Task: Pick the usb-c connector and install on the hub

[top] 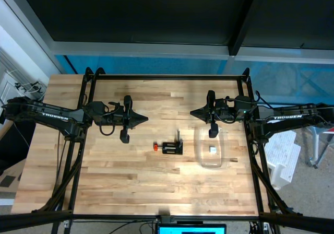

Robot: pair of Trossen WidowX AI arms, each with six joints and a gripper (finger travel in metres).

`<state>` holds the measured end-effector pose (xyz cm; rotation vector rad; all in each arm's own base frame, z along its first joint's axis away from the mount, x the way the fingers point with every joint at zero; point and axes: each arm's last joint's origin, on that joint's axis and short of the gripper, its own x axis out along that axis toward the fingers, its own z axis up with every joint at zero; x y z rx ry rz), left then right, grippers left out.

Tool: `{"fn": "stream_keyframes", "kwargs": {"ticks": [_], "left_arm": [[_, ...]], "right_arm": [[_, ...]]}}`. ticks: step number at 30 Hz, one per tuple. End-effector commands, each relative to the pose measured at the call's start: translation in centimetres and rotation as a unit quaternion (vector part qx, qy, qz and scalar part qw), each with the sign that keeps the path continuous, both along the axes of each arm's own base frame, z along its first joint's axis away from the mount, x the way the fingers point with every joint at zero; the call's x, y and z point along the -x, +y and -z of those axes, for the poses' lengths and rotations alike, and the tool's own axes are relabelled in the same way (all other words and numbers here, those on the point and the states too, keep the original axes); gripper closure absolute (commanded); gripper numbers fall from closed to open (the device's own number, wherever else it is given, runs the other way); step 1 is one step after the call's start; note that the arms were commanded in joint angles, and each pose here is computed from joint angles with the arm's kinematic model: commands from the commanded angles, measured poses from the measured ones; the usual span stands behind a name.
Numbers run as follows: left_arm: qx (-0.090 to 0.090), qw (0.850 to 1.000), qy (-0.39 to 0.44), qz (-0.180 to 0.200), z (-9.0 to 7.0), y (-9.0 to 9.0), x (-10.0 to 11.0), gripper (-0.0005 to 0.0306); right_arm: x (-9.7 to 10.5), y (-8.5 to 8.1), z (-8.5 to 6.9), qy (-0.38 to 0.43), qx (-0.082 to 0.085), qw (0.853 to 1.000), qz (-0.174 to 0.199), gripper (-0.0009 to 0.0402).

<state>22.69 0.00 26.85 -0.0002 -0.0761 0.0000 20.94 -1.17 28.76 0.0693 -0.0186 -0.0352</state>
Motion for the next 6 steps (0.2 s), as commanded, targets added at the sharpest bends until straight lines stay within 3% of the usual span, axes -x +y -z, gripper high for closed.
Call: {"fn": "stream_keyframes", "kwargs": {"ticks": [1, 6], "left_arm": [[0.000, 1.000, 0.000, 0.000, 0.00, 0.01, 0.00, 0.0300], [0.000, 1.000, 0.000, 0.000, 0.00, 0.01, 0.00, 0.0300]], "right_arm": [[-0.01, 0.01, 0.07, 0.004, 0.000, 1.000, 0.000, 0.0393], [-0.01, 0.01, 0.27, 0.014, -0.001, 1.000, 0.000, 0.0393]]}}
